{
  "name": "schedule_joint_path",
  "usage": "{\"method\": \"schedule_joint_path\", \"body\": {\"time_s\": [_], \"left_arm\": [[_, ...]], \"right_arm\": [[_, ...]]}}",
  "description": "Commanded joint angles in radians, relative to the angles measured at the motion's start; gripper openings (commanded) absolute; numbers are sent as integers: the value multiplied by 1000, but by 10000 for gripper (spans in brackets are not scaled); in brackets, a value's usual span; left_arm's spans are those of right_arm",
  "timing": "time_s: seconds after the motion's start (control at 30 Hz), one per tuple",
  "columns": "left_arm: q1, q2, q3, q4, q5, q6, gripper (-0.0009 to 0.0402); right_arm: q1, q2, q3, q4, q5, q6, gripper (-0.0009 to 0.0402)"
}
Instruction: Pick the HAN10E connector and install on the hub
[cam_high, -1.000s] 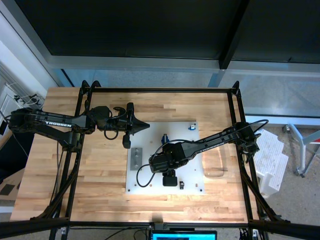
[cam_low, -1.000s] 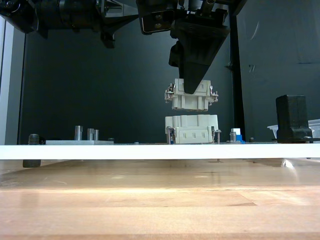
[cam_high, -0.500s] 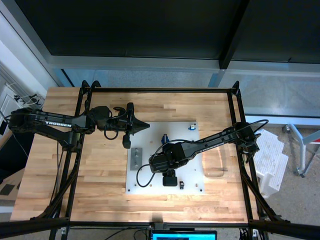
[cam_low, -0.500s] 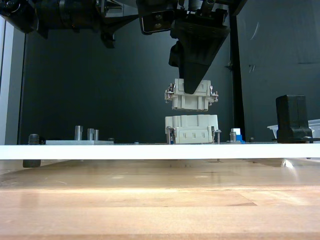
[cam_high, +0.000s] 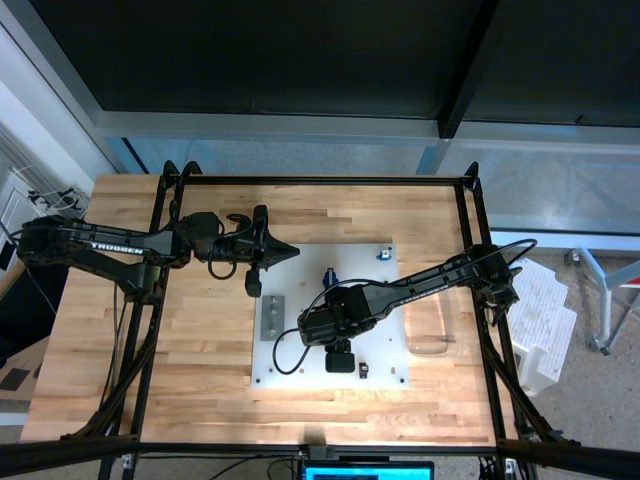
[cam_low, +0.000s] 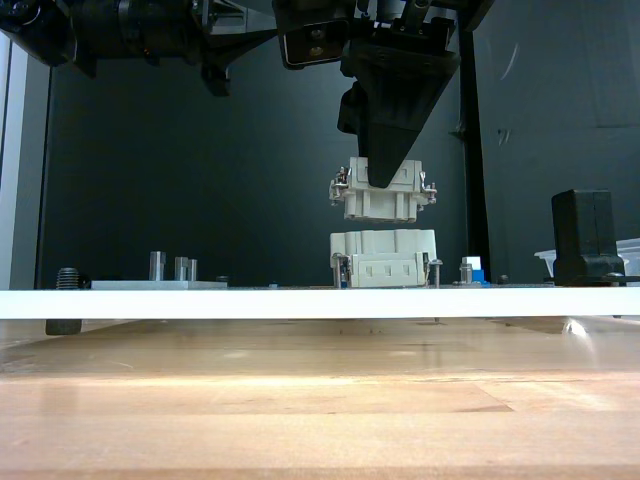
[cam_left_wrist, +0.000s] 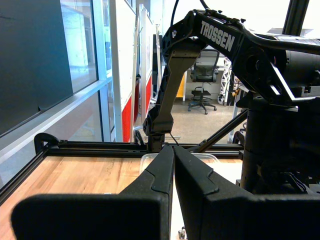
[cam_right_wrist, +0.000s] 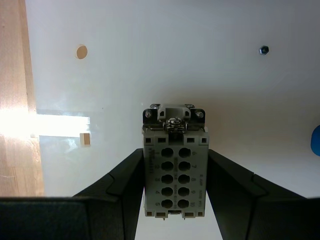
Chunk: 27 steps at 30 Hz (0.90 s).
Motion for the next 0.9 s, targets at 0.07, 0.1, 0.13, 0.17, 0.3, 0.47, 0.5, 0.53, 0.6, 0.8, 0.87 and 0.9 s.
{"method": "schedule_joint_path", "body": {"time_s": [0.07, 0.1, 0.13, 0.17, 0.3, 0.47, 0.5, 0.53, 0.6, 0.8, 0.87, 0.9], "left_arm": [[0, 0, 0, 0, 0, 0, 0], [0, 0, 0, 0, 0, 0, 0], [0, 0, 0, 0, 0, 0, 0], [0, 0, 0, 0, 0, 0, 0], [0, 0, 0, 0, 0, 0, 0], [0, 0, 0, 0, 0, 0, 0], [0, 0, 0, 0, 0, 0, 0], [0, 0, 0, 0, 0, 0, 0], [0, 0, 0, 0, 0, 0, 0], [0, 0, 0, 0, 0, 0, 0], [0, 0, 0, 0, 0, 0, 0], [0, 0, 0, 0, 0, 1, 0]], "right_arm": [[0, 0, 0, 0, 0, 0, 146], [0, 0, 0, 0, 0, 0, 146], [0, 0, 0, 0, 0, 0, 146], [0, 0, 0, 0, 0, 0, 146], [0, 0, 0, -1, 0, 0, 146], [0, 0, 0, -2, -1, 0, 146], [0, 0, 0, -2, -1, 0, 146], [0, 0, 0, -4, -1, 0, 146], [0, 0, 0, -8, -1, 0, 146], [-1, -2, 13, -69, -9, -2, 146], [-3, -2, 15, -64, -10, -2, 146], [-3, -2, 15, -59, -10, -2, 146]]}}
